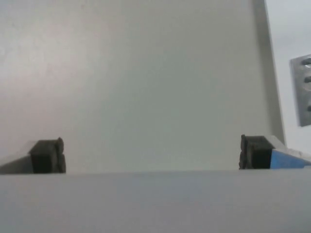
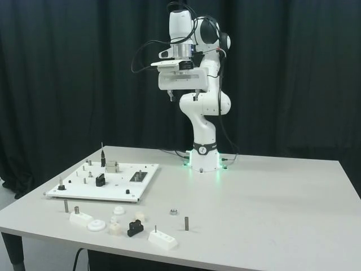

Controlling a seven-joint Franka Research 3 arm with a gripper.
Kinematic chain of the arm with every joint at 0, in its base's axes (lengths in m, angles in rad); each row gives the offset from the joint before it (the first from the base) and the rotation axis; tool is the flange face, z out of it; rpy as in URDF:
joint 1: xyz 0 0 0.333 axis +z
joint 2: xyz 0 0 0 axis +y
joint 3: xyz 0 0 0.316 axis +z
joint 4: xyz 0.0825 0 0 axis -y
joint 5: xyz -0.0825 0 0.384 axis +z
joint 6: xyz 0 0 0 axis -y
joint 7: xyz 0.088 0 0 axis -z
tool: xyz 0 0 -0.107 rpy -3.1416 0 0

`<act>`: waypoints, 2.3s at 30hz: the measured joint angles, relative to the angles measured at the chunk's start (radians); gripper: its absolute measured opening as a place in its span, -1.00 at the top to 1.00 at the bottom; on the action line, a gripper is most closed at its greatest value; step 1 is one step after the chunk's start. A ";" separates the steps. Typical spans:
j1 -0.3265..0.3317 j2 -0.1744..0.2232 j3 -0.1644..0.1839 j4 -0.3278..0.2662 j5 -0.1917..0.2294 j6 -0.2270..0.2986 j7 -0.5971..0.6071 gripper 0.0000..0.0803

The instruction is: Pick D-SUB.

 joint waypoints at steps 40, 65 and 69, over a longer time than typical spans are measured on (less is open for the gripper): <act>-0.002 0.011 -0.005 0.000 -0.009 0.025 -0.002 -0.99; -0.003 0.034 -0.025 0.000 -0.019 0.069 -0.022 -0.99; -0.006 0.044 -0.031 0.001 -0.030 0.095 -0.043 -0.99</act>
